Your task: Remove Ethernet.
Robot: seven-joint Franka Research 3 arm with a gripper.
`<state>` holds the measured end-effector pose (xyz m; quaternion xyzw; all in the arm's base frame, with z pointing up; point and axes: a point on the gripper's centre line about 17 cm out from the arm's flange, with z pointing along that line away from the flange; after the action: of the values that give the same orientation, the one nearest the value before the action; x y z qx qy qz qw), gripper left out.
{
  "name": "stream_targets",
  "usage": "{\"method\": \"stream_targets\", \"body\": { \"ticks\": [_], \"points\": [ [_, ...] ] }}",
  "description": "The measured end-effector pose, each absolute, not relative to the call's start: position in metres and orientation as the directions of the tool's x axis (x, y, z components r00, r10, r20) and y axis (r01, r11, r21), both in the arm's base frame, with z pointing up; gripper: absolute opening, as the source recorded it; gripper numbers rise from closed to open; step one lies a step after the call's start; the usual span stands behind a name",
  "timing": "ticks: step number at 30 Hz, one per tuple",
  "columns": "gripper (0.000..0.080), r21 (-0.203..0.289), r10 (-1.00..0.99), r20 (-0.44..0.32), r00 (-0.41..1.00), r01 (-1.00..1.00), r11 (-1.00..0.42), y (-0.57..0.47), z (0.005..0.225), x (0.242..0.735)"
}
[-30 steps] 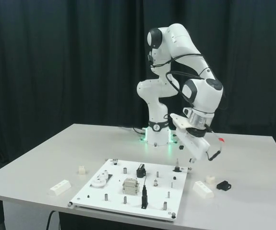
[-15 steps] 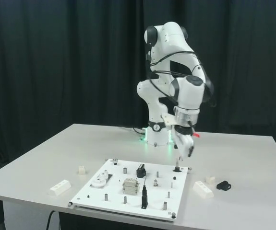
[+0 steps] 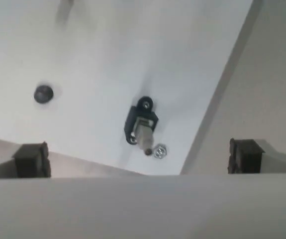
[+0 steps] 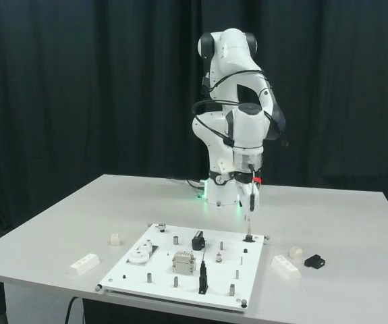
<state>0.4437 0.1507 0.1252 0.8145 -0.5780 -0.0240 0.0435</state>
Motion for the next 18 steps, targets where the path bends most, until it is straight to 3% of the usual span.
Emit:
{"method": "stream_targets", "body": {
  "ticks": [9, 18],
  "points": [
    [0.08, 0.01, -0.949, -0.032, 0.313, -0.95, -0.313, 0.162, 0.132, 0.433],
    [0.08, 0.008, -0.973, -0.079, 0.219, -0.975, -0.22, 0.164, 0.129, 0.433]
  ]
}}
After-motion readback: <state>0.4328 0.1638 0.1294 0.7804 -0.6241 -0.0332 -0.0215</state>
